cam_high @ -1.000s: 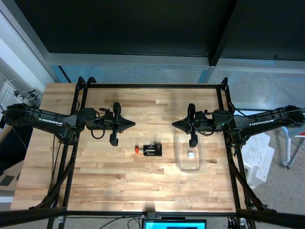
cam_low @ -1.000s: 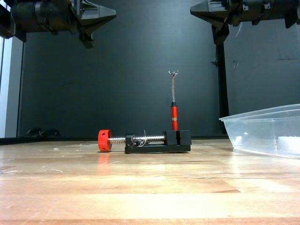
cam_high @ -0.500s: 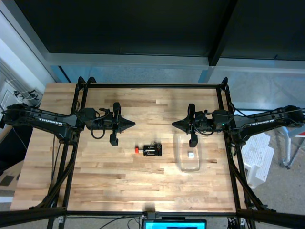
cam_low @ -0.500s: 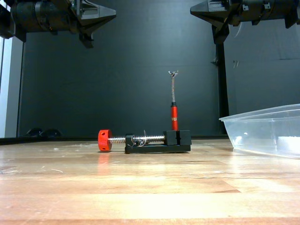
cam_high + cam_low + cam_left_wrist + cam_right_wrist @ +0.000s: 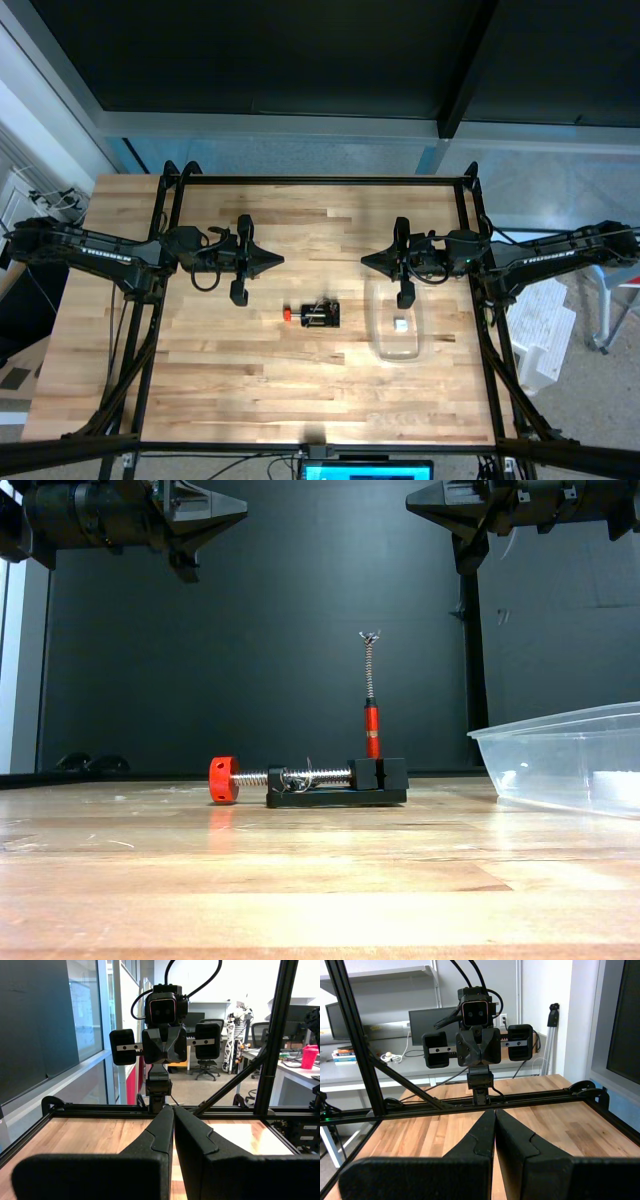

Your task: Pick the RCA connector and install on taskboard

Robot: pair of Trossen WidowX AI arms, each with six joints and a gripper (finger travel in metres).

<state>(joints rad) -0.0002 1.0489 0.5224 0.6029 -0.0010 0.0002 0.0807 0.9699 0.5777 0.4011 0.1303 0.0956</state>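
Wooden plank table (image 5: 250, 380) stands on a speckled grey floor (image 5: 560, 170) in a brightly lit laboratory, a dark panel (image 5: 260, 50) rising behind the table's far edge. Beyond the table's right edge, tall glazed windows (image 5: 85, 1010) and office chairs (image 5: 206, 1067); beyond its left edge, a grey desk (image 5: 370, 1072) with monitor (image 5: 417, 1020) and books (image 5: 342, 1054) beneath a white shelf (image 5: 385, 975)

Black taskboard (image 5: 324, 316), red knob (image 5: 286, 314), blond-striped table (image 5: 250, 385)

Taskboard (image 5: 320, 316), tray (image 5: 397, 356) below both jaws
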